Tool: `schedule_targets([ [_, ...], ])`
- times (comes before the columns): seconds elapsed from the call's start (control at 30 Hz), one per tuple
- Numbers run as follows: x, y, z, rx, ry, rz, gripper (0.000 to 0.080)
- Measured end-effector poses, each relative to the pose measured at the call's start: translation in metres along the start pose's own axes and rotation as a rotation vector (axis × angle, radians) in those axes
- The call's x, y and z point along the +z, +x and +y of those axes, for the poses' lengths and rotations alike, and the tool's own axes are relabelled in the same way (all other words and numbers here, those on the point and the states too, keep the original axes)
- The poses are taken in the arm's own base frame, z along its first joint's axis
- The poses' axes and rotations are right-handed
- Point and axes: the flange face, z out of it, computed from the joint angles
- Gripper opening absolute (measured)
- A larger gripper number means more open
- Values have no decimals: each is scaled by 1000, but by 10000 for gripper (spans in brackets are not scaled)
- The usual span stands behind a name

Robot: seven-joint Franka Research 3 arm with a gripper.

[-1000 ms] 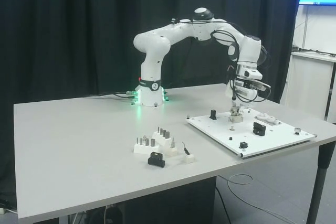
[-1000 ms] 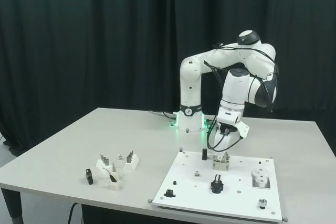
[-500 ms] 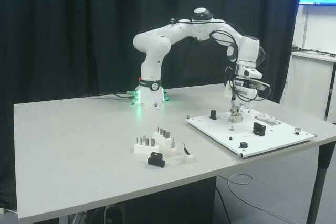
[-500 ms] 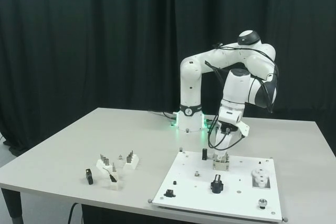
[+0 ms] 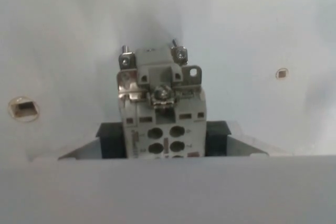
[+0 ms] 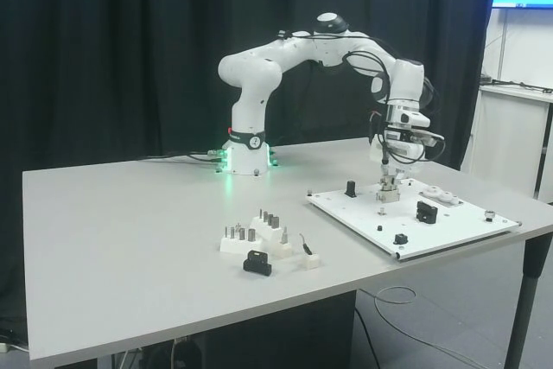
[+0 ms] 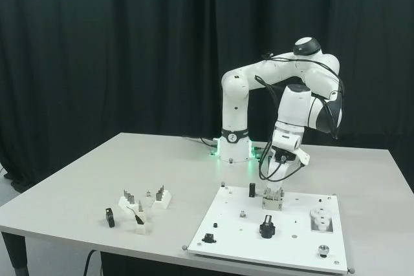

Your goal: Insert waterproof.

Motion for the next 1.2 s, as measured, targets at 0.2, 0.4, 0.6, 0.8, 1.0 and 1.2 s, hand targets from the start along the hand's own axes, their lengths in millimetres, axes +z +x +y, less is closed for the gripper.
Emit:
schedule_targets([
  [0.2,0,-1,-3,8,-18,10,313],
  [0.4,0,-2,-3,6,-38,19,313],
  [0.6,2,-3,-2,5,-59,28,313],
  [0.8,3,-3,-1,2,-65,30,313],
  [1.0,3,-3,-1,-8,-65,28,313],
  [1.2,3,-3,-1,-22,-64,26,313],
])
